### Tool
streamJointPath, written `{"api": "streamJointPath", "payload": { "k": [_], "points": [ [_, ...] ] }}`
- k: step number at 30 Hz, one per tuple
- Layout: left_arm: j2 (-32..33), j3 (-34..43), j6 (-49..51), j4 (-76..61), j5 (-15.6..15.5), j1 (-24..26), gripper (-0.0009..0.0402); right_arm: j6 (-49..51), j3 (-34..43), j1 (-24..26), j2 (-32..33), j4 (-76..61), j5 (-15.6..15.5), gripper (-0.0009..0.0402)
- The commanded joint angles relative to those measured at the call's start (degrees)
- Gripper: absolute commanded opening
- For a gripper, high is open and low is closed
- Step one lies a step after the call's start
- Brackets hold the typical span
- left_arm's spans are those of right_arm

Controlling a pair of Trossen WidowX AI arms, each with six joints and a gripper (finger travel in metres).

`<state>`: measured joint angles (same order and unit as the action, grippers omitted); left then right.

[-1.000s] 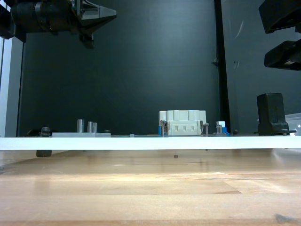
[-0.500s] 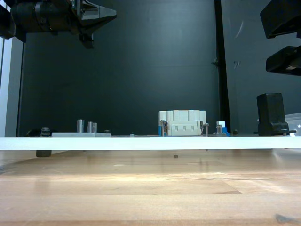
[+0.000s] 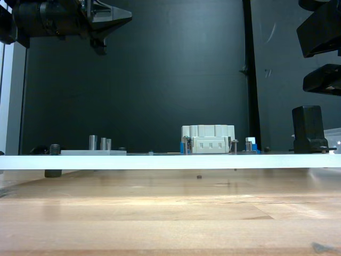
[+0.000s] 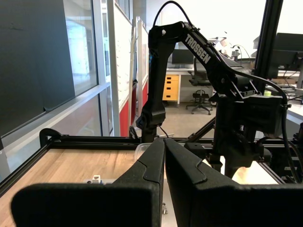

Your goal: Pick the 16mm bar and place in it's hole on the taskboard

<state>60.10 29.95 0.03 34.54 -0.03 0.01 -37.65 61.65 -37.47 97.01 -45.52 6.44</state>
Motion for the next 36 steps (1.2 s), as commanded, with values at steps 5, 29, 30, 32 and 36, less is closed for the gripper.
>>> {"api": "streamJointPath", "payload": {
  "k": [5, 29, 30, 32, 36],
  "points": [
    [0.0, 0.0, 0.0, 0.0, 0.0, 0.0, 0.0, 0.2, 0.4, 0.0, 0.0, -0.2, 0.0, 0.0005],
    [0.0, 0.0, 0.0, 0.0, 0.0, 0.0, 0.0, 0.5, 3.6, 0.0, -0.9, -4.1, -0.7, 0.0291],
    [0.0, 0.0, 0.0, 0.0, 0.0, 0.0, 0.0, 0.6, 3.9, 0.0, -1.1, -4.6, -0.7, 0.0295],
    [0.0, 0.0, 0.0, 0.0, 0.0, 0.0, 0.0, 0.7, 4.3, 0.0, -1.6, -5.4, -0.5, 0.0301],
    [0.0, 0.0, 0.0, 0.0, 0.0, 0.0, 0.0, 1.0, 5.0, 0.0, -3.0, -7.6, -0.4, 0.0305]
  ]
}}
